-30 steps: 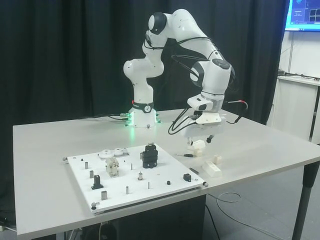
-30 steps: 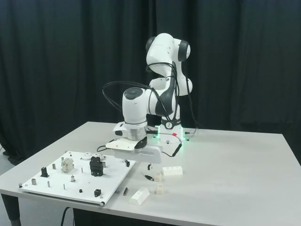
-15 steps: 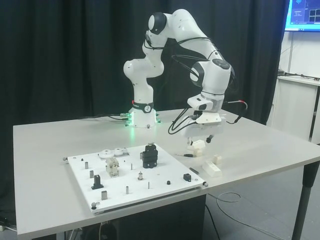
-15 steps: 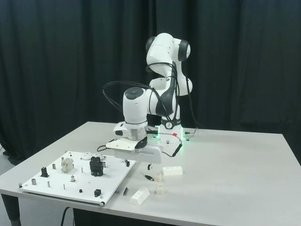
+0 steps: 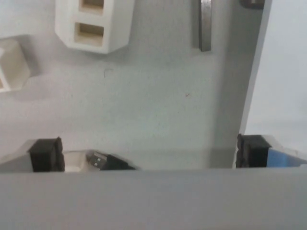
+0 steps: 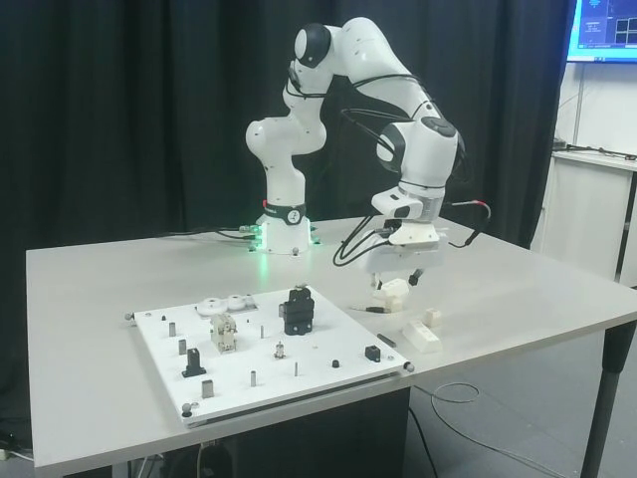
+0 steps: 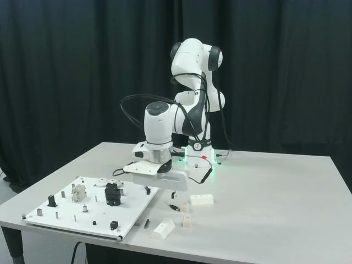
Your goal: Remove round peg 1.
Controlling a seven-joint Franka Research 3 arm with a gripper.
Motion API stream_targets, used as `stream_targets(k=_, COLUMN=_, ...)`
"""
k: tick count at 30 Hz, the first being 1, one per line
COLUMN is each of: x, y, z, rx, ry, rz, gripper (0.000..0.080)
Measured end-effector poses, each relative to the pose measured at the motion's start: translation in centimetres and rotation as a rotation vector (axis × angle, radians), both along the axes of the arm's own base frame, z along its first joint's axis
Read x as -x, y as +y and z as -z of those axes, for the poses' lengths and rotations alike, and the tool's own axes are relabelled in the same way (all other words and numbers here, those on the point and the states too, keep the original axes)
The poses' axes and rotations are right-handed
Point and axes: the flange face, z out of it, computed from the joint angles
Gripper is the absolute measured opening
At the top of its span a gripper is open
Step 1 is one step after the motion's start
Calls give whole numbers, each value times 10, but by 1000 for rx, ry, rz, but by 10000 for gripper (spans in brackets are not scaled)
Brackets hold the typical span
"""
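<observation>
Plainly, the white arm's two-fingered black gripper (image 5: 148, 153) (image 6: 396, 271) (image 7: 160, 191) hangs low over the grey table (image 6: 80, 289) (image 7: 275, 192), off the edge of the flat white square board (image 5: 288, 72) (image 6: 159, 354) (image 7: 132, 214). Its fingers (image 5: 45, 153) stand wide apart and hold nothing; between them the wrist view shows only bare table top and the board's edge.

Several slim upright grey metal pegs (image 6: 296, 369) stand on the board, well apart from the gripper (which of them is round peg 1 cannot be told). A black blocky fixture (image 6: 299, 311) (image 7: 113, 194) also stands on the board, on the part nearer the arm.

A short dark grey metal rod (image 5: 205, 24) (image 6: 386, 340) (image 7: 146, 223) lies flat on the table just beside the board's edge. A small black cable plug (image 5: 108, 162) (image 6: 370, 310) (image 7: 174, 207) lies on the table close to one finger.

Small white plastic blocks sit on the table near the gripper: one with two rectangular recesses (image 5: 93, 24) (image 6: 421, 339) (image 7: 163, 229), a smaller one (image 5: 12, 64) (image 6: 434, 318) (image 7: 187, 220) just beside it, and a long one (image 7: 201, 199) farther from the table's front edge. Green light glows at the arm's base (image 6: 261, 239) (image 7: 184, 157).
</observation>
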Motion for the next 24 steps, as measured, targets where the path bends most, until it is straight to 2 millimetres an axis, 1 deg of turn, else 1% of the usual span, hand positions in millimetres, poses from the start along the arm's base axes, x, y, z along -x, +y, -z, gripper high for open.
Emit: stream_targets(k=24, x=-1, y=-3, z=-2, rx=13, ry=-15, rz=3, gripper=800)
